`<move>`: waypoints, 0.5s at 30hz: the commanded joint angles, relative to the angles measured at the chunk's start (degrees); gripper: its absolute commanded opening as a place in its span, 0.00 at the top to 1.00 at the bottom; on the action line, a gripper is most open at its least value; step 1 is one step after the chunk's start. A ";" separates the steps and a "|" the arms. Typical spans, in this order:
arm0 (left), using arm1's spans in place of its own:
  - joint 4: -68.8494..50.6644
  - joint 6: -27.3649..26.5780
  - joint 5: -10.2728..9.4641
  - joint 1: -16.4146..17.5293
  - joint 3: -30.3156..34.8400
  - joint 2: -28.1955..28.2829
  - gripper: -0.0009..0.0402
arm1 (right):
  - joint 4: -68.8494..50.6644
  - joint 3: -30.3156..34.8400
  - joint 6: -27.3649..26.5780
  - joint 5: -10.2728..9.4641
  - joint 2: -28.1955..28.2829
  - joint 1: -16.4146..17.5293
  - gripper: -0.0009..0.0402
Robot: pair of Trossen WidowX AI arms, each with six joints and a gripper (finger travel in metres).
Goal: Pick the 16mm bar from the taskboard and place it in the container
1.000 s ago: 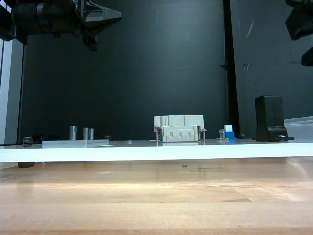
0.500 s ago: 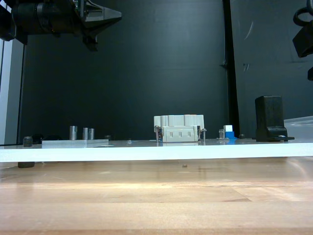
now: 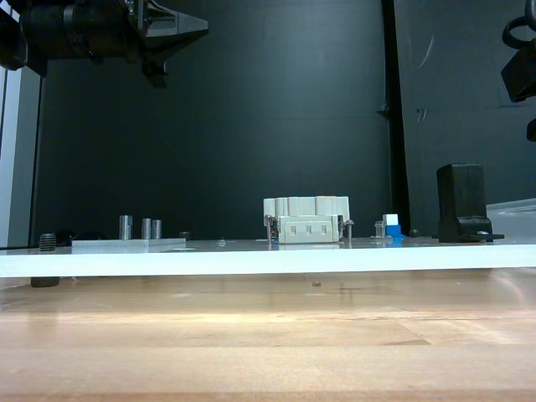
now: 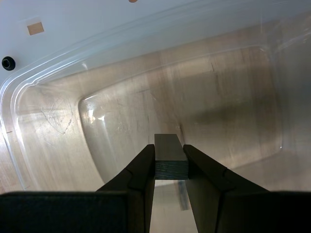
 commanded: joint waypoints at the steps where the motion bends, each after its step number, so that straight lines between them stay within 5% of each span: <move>1: 0.02 0.02 0.02 0.02 0.02 0.02 0.98 | 0.04 0.09 -0.02 -0.04 0.07 0.02 0.95; 15: 0.02 0.02 0.00 0.02 0.02 0.02 0.98 | 0.11 0.09 0.81 -0.07 0.07 0.02 0.67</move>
